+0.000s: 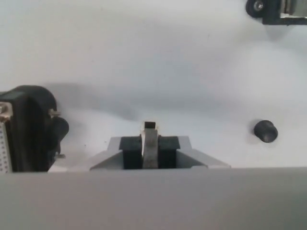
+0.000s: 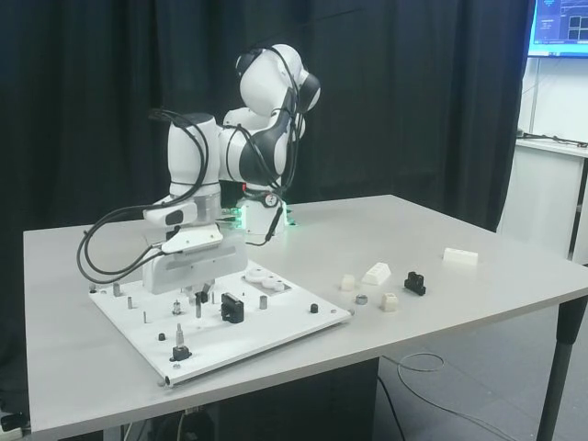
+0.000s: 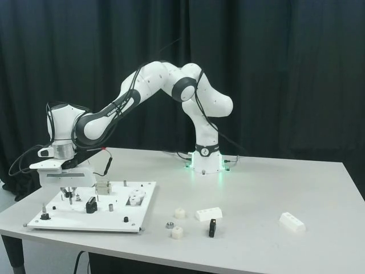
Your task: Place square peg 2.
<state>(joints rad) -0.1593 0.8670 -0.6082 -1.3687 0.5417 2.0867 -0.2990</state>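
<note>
Clamped between the black fingertips of the gripper (image 1: 150, 148), the grey square peg (image 1: 150, 143) hangs just above the white board (image 1: 144, 57) in the wrist view, between a black connector block (image 1: 29, 127) and a small black knob (image 1: 265, 131). Only the room views show the arm (image 3: 142, 91) reaching low over the board (image 2: 266, 335) on the grey counter (image 2: 441, 230), with loose white blocks (image 3: 208, 214) lying well apart from it.

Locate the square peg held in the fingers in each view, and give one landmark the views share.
Wrist view: square peg stands clamped between the black fingers, above the white board.
First room view: peg hangs below the gripper, just over the board.
Second room view: peg under the gripper, over the board.
Shared landmark: the white board.
</note>
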